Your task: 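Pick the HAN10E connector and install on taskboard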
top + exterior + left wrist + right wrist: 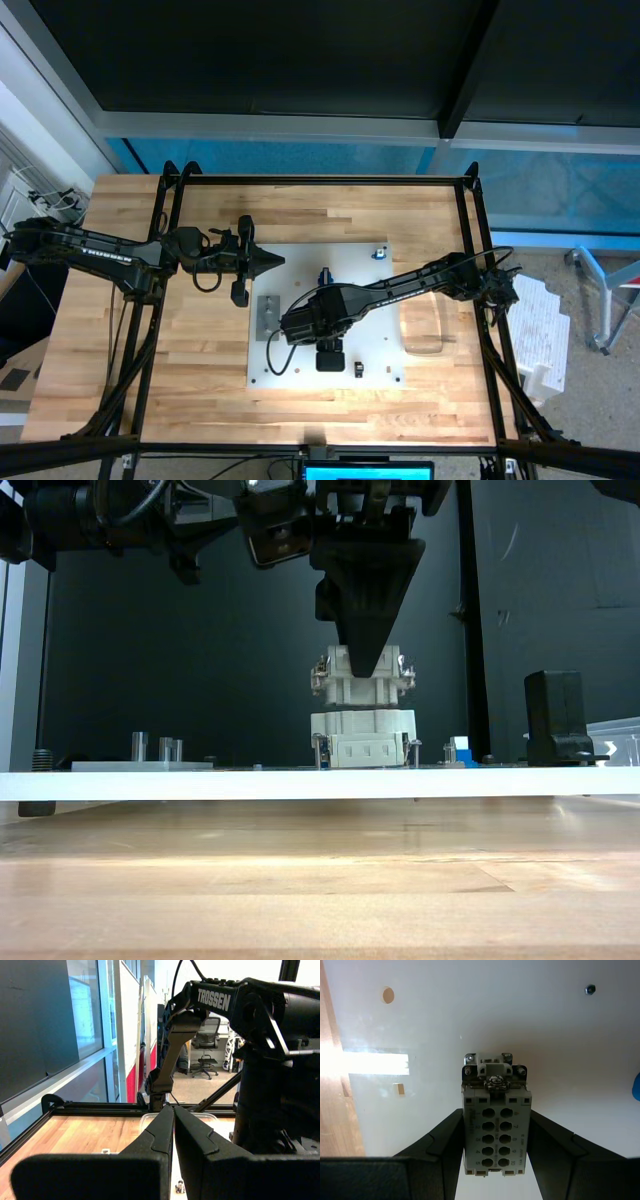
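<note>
The HAN10E connector [495, 1130], a pale grey-beige block with ten numbered holes, sits between the fingers [445, 1135] of my right gripper [495, 1152], which is shut on it. In the low view the connector [345, 688] hangs upright under that gripper [362, 670], directly over a matching pale base [362, 742] on the white taskboard [300, 783]; whether the two touch I cannot tell. From above, the right gripper [330, 352] covers the connector near the taskboard's [300, 375] middle. My left gripper [272, 260] is shut and holds nothing, level above the board's far left corner.
A grey block with pins [268, 315] stands at the board's left side, blue parts [325, 275] behind the right wrist, and a black fitting [553, 718] at the near right. A clear plastic tray [428, 320] lies right of the board.
</note>
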